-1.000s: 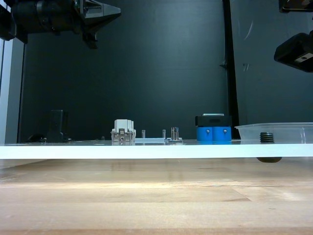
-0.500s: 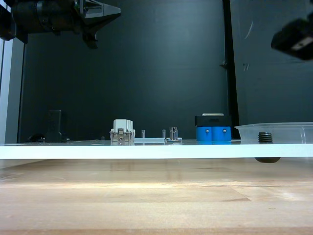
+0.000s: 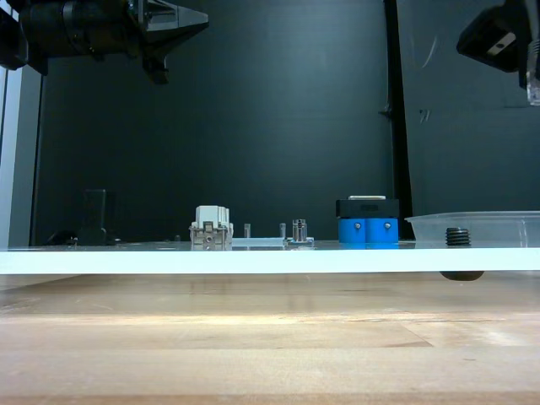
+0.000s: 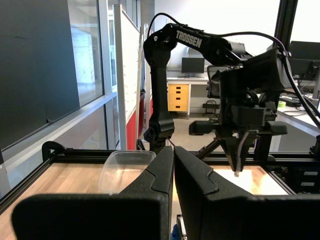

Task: Remove the rj45 connector and place it in the container

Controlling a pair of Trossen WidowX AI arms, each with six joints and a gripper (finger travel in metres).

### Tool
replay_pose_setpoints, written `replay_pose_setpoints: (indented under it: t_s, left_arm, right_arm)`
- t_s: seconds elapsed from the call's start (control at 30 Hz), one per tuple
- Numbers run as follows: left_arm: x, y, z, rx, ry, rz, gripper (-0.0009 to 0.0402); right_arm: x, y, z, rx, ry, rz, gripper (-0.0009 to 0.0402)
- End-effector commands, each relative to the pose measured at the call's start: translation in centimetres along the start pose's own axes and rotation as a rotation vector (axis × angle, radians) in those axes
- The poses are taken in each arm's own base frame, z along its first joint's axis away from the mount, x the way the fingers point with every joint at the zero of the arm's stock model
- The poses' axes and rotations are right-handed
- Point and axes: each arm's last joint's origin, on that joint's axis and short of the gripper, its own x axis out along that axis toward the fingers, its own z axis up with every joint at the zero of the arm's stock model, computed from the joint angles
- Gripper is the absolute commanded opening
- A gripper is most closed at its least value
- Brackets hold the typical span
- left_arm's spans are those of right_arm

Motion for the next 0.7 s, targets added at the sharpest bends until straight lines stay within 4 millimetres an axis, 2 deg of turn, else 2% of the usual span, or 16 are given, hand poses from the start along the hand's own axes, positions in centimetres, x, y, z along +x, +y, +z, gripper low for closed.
replay_pose_setpoints:
  t_s: [0.03,0.3,0.7]
  left_arm:
    - [0.0,0.0,0.0,0.0,-0.001,0.0,0.0]
    - [0.0,0.0,0.0,0.0,-0.001,0.0,0.0]
    - [0.0,0.0,0.0,0.0,-0.001,0.0,0.0]
  right_arm:
    - [-0.2,-0.9,0.3,-0.017,0.013,0.014,0.0]
    - [-0.7,-3.3,1.0,-0.03,0.017,-0.015,0.0]
    - [-2.3,-9.3,0.7,-0.003,0.08,-0.113,0.0]
